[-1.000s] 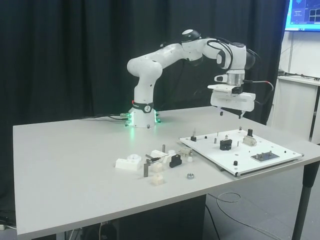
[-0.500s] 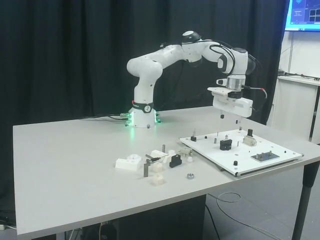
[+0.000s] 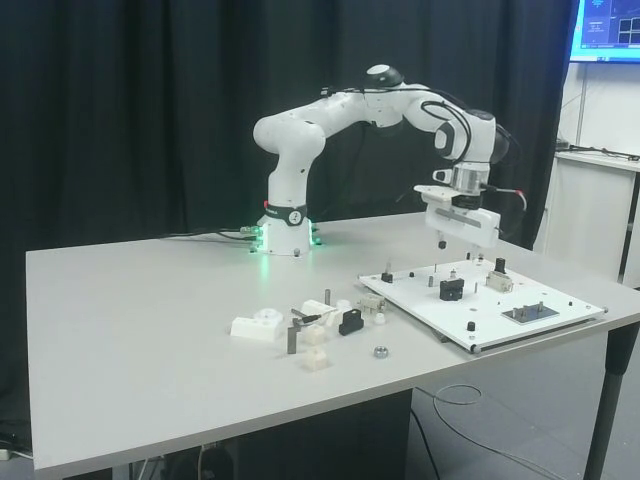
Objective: Remove BNC.
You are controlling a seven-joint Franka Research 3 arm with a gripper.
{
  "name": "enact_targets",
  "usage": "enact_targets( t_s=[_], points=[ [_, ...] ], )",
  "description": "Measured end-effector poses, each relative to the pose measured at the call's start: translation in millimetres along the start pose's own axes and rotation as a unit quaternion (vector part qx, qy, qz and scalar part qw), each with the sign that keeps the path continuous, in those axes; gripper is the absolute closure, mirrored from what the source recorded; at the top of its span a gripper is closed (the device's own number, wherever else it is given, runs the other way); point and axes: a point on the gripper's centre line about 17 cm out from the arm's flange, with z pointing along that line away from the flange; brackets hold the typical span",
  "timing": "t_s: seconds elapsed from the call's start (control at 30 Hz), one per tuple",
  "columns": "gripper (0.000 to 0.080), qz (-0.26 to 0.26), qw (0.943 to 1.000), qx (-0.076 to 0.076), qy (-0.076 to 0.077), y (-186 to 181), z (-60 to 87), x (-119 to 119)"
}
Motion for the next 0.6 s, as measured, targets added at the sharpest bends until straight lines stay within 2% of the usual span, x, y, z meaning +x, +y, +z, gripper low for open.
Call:
enact_targets(
  t_s=[0.23,0.6],
  points=[
    [0.0003,0.002,1.0,0.002,0.005,0,11.9,5],
    [0.0003,-0.008,0.9999,0.004,-0.012,2,23.6,-4]
  ],
)
